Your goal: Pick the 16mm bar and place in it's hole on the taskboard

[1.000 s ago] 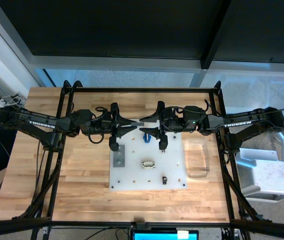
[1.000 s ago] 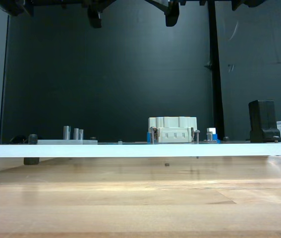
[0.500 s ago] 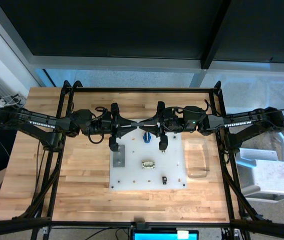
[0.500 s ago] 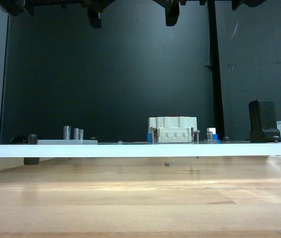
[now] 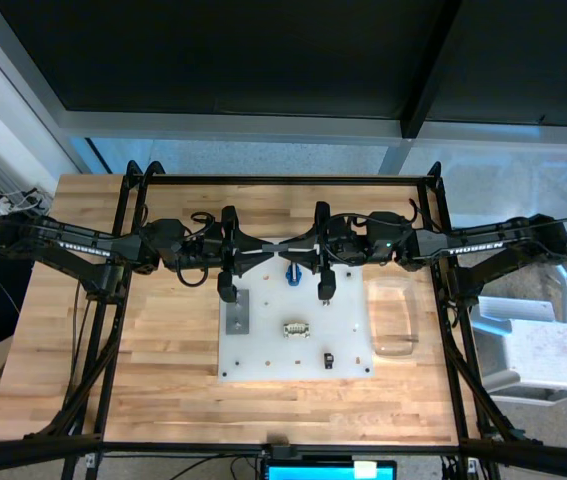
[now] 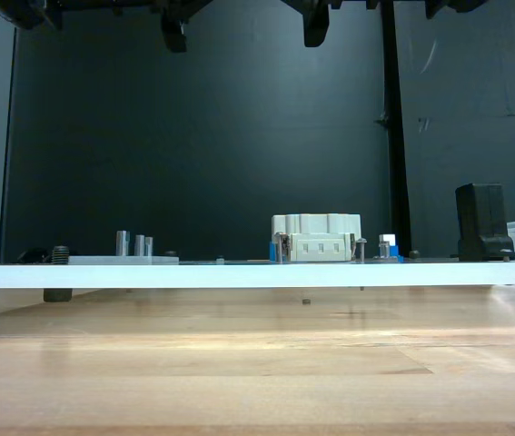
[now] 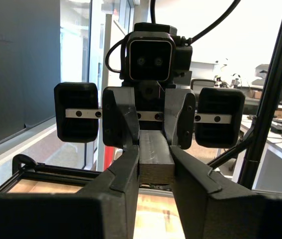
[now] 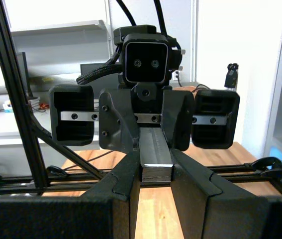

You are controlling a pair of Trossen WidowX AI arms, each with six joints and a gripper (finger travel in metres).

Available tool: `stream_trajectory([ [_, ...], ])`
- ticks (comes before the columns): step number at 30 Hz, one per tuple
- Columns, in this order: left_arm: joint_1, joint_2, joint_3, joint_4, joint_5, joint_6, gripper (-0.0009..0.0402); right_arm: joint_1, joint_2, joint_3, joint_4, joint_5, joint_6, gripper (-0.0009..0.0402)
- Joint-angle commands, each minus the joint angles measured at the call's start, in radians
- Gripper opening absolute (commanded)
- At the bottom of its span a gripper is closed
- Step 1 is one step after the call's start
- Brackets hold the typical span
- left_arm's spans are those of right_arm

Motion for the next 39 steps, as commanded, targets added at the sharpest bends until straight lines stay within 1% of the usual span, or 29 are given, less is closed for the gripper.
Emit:
stream_trajectory([
  [1,0.0,0.0,0.0,0.0,0.001,0.002,0.0123,0.001,-0.034,0.001,0.005,-0.004,-0.003,0.0],
  [6,0.0,0.0,0.0,0.0,0.001,0.002,0.0145,0.002,-0.069,0.001,0.0,-0.003,-0.018,0.0],
  [11,-0.001,0.0,0.0,0.0,0.001,0.003,0.0148,0.002,-0.072,0.001,-0.029,-0.003,-0.019,0.0],
  [14,0.0,0.0,0.0,0.0,0.001,0.003,0.0144,0.003,-0.08,0.01,-0.103,-0.002,-0.019,0.0],
  [18,0.0,0.0,0.0,-0.003,0.001,0.003,0.0142,0.024,-0.086,0.079,-0.299,0.019,-0.02,0.0],
  [21,0.0,0.001,0.0,-0.003,0.001,0.003,0.0143,0.051,-0.086,0.152,-0.483,0.081,-0.027,0.0],
  [23,0.0,0.0,0.0,-0.004,0.001,0.003,0.0143,0.064,-0.085,0.2,-0.613,0.107,-0.026,0.0],
  [27,0.0,0.001,0.0,-0.004,0.001,0.003,0.0143,0.092,-0.078,0.297,-0.88,0.111,-0.011,0.0],
  [30,0.0,0.0,0.0,-0.004,0.001,0.003,0.0143,0.112,-0.065,0.364,-1.065,0.11,0.038,0.0],
  [39,0.0,0.001,0.0,-0.004,0.001,0.003,0.0143,0.217,0.009,0.494,-1.471,0.113,0.153,0.0],
])
